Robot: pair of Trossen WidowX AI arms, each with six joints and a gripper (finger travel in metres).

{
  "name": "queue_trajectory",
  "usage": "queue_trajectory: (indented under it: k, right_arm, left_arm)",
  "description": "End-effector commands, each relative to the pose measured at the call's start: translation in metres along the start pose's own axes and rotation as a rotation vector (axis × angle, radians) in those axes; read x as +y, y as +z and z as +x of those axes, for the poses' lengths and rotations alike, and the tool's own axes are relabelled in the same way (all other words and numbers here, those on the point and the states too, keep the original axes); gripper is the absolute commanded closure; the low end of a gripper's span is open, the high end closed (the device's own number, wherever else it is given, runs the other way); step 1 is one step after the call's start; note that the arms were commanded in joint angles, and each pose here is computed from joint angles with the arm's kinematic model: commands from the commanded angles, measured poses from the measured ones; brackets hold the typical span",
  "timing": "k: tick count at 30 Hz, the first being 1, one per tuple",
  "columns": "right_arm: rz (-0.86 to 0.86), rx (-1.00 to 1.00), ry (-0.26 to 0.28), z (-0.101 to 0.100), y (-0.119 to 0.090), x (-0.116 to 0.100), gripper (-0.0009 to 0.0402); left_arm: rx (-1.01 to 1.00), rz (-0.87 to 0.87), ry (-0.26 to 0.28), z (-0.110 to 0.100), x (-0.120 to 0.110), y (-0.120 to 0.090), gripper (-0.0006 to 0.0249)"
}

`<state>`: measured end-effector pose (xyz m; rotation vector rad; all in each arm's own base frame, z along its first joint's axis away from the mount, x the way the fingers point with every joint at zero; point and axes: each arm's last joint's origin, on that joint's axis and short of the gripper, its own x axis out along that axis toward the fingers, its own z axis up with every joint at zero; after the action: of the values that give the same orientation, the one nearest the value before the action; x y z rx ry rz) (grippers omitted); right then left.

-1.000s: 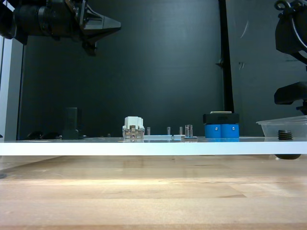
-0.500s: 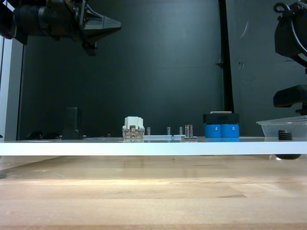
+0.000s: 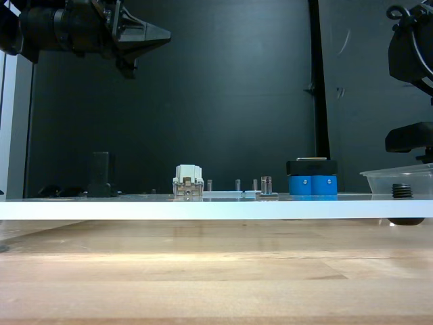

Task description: Pick the M12 nut and place it on its threads and fasten

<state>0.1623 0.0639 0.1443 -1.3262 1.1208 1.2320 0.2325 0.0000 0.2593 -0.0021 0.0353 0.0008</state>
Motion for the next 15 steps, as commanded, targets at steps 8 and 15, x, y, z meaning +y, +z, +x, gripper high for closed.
queue_trajectory:
  k: [8,15]
  right_arm:
    - [-0.001,-0.003,-0.006,0.0002,0.0002,-0.0005,0.0230]
    - [-0.001,-0.003,-0.007,0.0002,0.0003,-0.0006,0.0276]
  left_arm:
    - [0.000,0.000,0.000,0.0001,0.0000,0.0001,0.0243]
    - [0.000,0.000,0.000,0.0001,0.0000,0.0001,0.0243]
